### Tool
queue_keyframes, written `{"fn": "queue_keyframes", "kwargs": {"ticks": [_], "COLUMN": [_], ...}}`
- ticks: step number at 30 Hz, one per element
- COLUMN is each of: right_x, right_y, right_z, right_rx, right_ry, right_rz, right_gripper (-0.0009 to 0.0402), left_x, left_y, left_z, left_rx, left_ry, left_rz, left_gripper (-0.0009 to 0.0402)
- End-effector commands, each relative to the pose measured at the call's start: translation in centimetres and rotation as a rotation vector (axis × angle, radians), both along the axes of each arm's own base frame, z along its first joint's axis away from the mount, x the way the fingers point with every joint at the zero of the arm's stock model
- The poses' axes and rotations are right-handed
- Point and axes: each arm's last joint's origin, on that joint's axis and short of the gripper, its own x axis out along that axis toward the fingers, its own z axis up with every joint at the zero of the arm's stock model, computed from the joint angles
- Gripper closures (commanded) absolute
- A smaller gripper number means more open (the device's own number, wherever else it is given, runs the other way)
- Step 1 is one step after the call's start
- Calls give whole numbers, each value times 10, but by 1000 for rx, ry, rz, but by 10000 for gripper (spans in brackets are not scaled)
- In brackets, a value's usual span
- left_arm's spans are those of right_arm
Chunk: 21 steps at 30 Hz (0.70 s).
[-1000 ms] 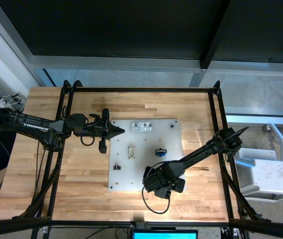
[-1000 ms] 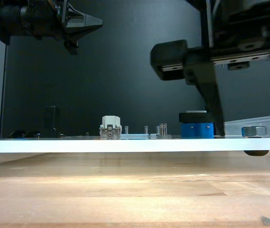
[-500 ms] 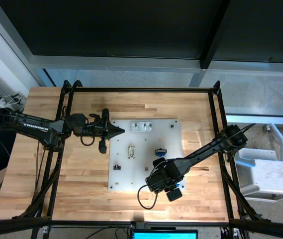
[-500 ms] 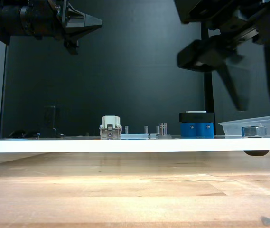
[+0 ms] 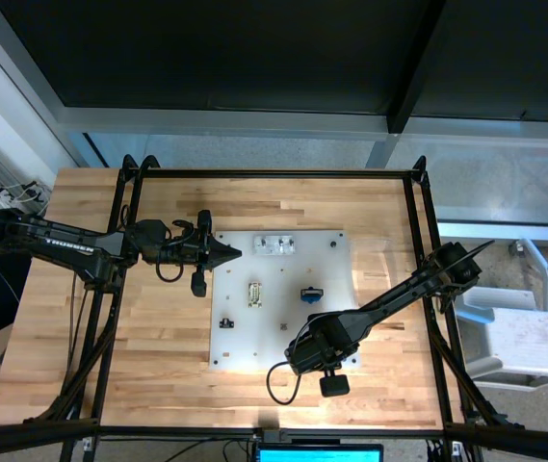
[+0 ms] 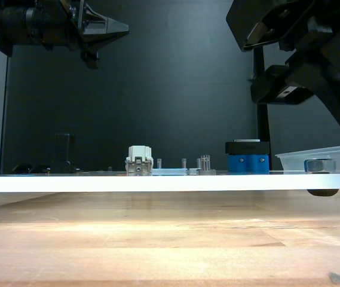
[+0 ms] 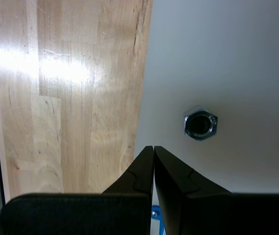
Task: Unfasten the M12 fastener and place in the container
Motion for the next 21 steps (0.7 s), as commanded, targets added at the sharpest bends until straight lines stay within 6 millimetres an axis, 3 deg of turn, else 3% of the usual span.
{"fn": "queue_keyframes", "kwargs": {"ticks": [1, 6, 21], "right_x": [-1, -3, -5], "right_y": [-1, -4, -9], "right_z": [-6, -14, -12], "right_rx": [5, 10, -25], "right_ry": [-18, -31, -55], "right_rz": [-1, -23, -34], "right_gripper": [394, 393, 393], "left_x": [0, 0, 0], "left_y": [0, 0, 0], "left_z": [0, 0, 0], "left_rx": [0, 0, 0], "left_ry": [0, 0, 0], "left_rz": [0, 0, 0], "left_gripper": [393, 393, 393]}}
